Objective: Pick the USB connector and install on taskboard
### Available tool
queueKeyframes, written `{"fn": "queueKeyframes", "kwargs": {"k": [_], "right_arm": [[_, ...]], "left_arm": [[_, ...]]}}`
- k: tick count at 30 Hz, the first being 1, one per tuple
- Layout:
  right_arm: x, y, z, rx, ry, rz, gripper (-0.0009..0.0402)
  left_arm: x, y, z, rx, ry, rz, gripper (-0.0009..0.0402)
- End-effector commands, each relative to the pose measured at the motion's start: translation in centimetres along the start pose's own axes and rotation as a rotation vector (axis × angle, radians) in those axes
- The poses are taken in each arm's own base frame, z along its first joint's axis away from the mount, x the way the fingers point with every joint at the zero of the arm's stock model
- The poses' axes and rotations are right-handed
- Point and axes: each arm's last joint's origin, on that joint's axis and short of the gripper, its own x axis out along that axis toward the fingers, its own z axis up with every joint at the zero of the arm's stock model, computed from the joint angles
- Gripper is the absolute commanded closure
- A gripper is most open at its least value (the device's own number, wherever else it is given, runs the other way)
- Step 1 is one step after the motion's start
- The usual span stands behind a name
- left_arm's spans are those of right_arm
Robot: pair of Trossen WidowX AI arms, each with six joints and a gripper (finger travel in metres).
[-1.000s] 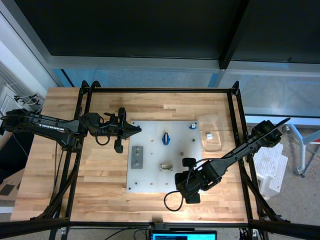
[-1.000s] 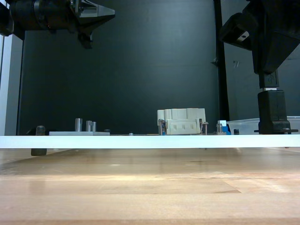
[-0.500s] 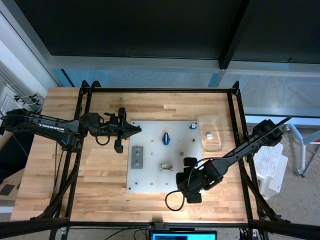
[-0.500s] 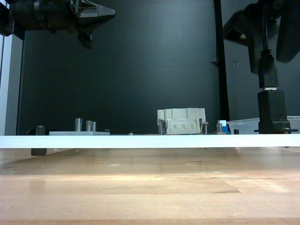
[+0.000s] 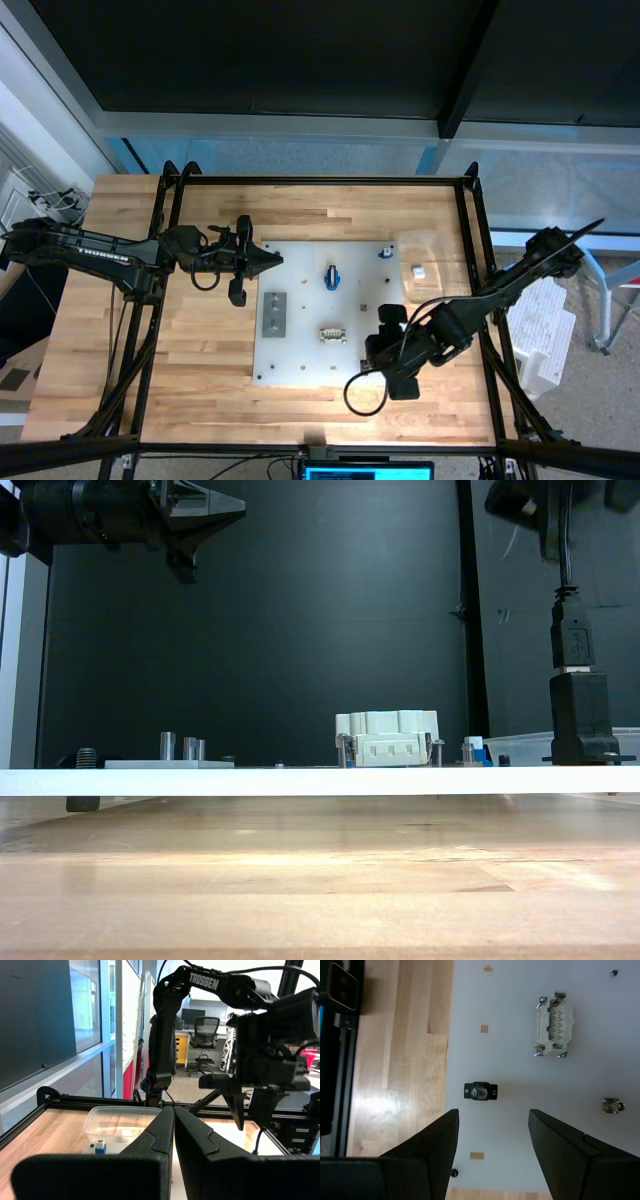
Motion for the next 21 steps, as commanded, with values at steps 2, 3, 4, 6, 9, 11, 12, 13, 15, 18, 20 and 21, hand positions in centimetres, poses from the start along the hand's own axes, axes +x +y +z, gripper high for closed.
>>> {"fn": "queueKeyframes", "kwargs": {"k": [2, 3, 4, 6, 9, 11, 12, 13, 15, 18, 20, 21], "right_arm": [[-1.4, -0.4, -0.1, 0.002, -0.024, 0.011, 0.0216], [-1.6, -0.5, -0.2, 0.002, -0.023, 0.01, 0.0219], [-1.8, -0.6, -0.3, 0.002, -0.021, 0.008, 0.0223], [-2.1, -0.7, -0.4, 0.002, -0.019, 0.007, 0.0232], [-2.4, -1.1, -0.4, 0.012, -0.03, 0.009, 0.0252], [-2.7, -1.7, -0.5, 0.026, -0.041, 0.008, 0.0268], [-2.9, -2.0, -0.5, 0.036, -0.048, 0.007, 0.0278], [-3.0, -2.5, -0.6, 0.047, -0.054, 0.005, 0.0288], [-3.1, -3.4, -0.6, 0.073, -0.071, -0.003, 0.0313], [-3.5, -4.8, -0.5, 0.087, -0.123, -0.01, 0.036], [-3.8, -5.6, -0.4, 0.082, -0.173, -0.006, 0.0398], [-3.9, -6.1, -0.3, 0.078, -0.193, -0.008, 0.0394]], "left_arm": [[0.0, 0.0, 0.0, 0.0, 0.0, 0.0, 0.0393], [0.0, 0.0, 0.0, 0.0, 0.0, 0.0, 0.0393], [0.0, 0.0, 0.0, 0.0, 0.0, 0.0, 0.0393], [0.0, 0.0, 0.0, 0.0, 0.0, 0.0, 0.0393], [0.0, 0.0, 0.0, 0.0, -0.001, 0.0, 0.0393], [0.0, 0.0, 0.0, 0.0, 0.0, 0.0, 0.0393], [0.0, 0.0, 0.0, 0.0, 0.0, 0.0, 0.0393], [0.0, 0.0, 0.0, 0.0, -0.001, 0.0, 0.0393], [0.0, 0.0, 0.0, 0.0, 0.0, 0.0, 0.0393], [0.0, 0.0, 0.0, 0.0, 0.0, 0.0, 0.0393], [0.0, 0.0, 0.0, 0.0, -0.001, 0.0, 0.0393], [0.0, 0.0, 0.0, 0.0, 0.0, 0.0, 0.0393]]}}
